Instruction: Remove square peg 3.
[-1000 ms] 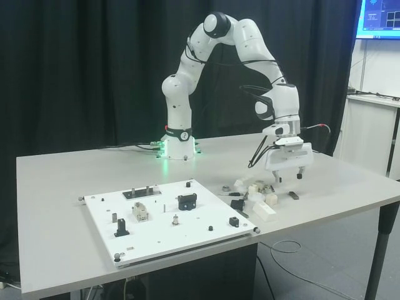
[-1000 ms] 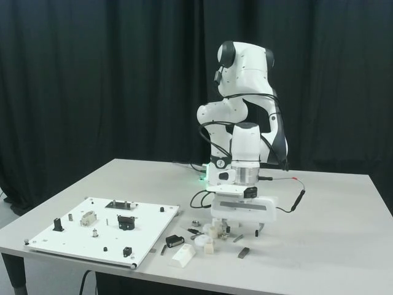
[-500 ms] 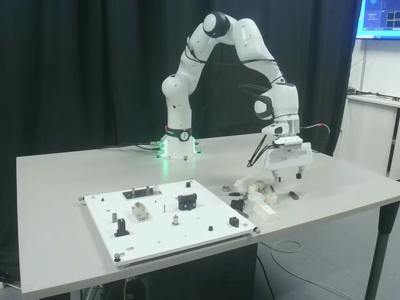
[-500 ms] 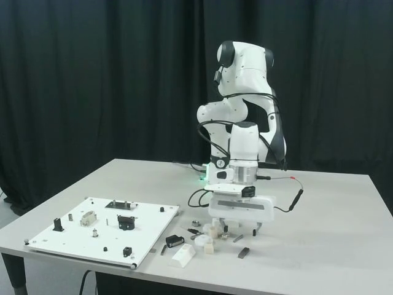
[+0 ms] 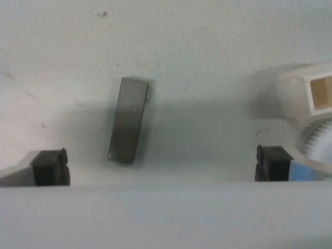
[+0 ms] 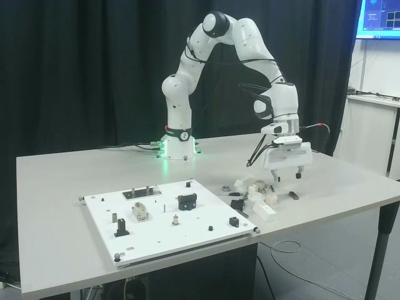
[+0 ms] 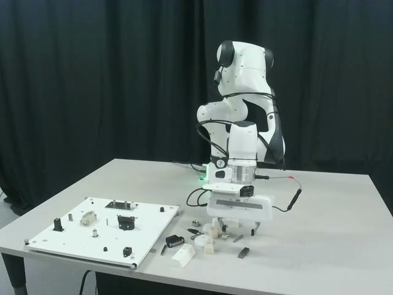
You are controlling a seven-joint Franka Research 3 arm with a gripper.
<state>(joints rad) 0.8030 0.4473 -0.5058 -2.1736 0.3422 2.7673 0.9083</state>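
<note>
While the tool (image 5: pixel 161 165) hangs wide open, holding nothing, 1 grey peg (image 5: pixel 128 120) lies flat on the table (image 5: pixel 207 52).

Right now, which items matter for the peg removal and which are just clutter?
Job:
- grey square peg, lying flat on the table
- hand, open, above the peg, empty

Lying about:
- white block with a square hole
- white gear
- white board with its fixtures

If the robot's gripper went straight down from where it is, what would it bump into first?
Probably the small grey peg lying flat on the grey table. In the wrist view it sits between the open gripper fingertips, nearer one fingertip. How far below it lies is hard to judge.
</note>
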